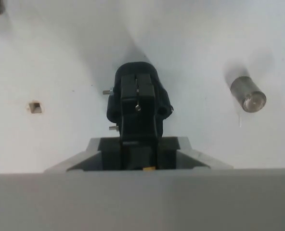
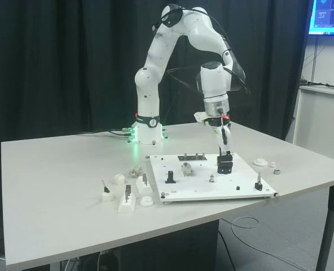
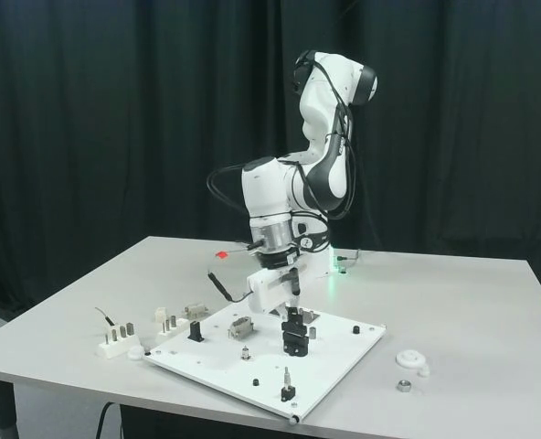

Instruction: Insert D-SUB.

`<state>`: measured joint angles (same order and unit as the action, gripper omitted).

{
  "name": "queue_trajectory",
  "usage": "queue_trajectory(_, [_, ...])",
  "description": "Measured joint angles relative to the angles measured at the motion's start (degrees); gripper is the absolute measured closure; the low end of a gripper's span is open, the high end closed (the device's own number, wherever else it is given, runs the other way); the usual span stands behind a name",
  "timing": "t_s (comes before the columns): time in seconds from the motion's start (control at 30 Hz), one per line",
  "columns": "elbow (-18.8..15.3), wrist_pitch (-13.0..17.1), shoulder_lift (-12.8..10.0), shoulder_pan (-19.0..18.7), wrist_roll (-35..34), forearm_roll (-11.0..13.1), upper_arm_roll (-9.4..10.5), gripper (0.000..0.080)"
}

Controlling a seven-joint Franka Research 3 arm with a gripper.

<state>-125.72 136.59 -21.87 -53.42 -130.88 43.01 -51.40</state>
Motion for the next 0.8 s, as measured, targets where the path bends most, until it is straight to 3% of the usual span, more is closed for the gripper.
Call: queue_trajectory(0.8, [-0.23,0.4,-0.65,-2.35,-1.55,0.96,-1.83,0.0655])
